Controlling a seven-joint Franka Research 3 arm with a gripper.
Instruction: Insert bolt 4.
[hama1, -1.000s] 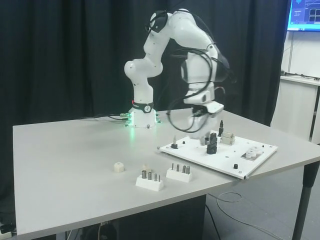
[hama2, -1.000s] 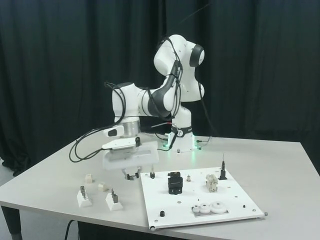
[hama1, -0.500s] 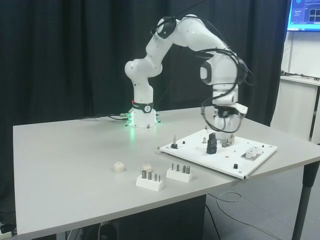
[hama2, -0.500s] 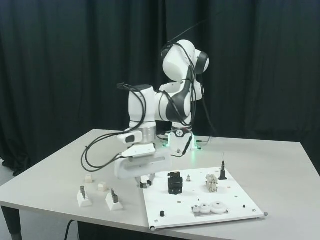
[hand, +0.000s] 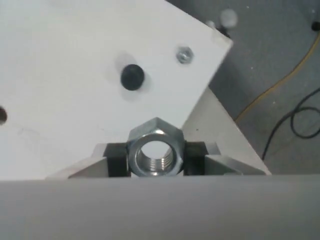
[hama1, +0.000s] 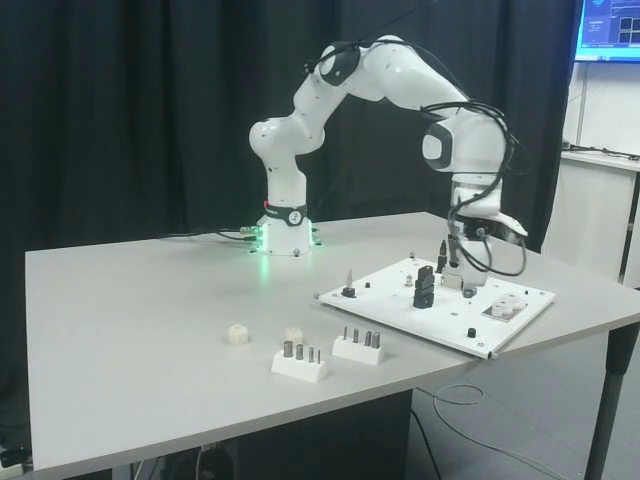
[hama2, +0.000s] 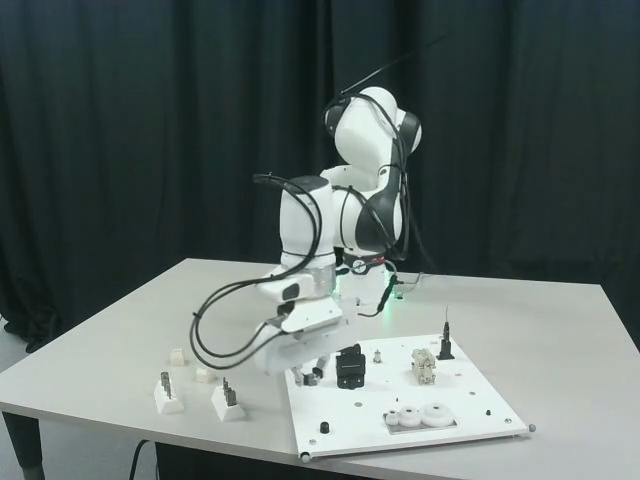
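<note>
The arm has swung across over the white board (hama1: 440, 300); its gripper (hand: 156, 159) grasps a bolt (hand: 156, 152), ready for insertion.

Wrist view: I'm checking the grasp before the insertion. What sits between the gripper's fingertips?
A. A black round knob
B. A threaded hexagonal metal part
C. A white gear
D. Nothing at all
B: the gripper is closed on a threaded hexagonal metal part, held between the black pads above the white board.
</note>
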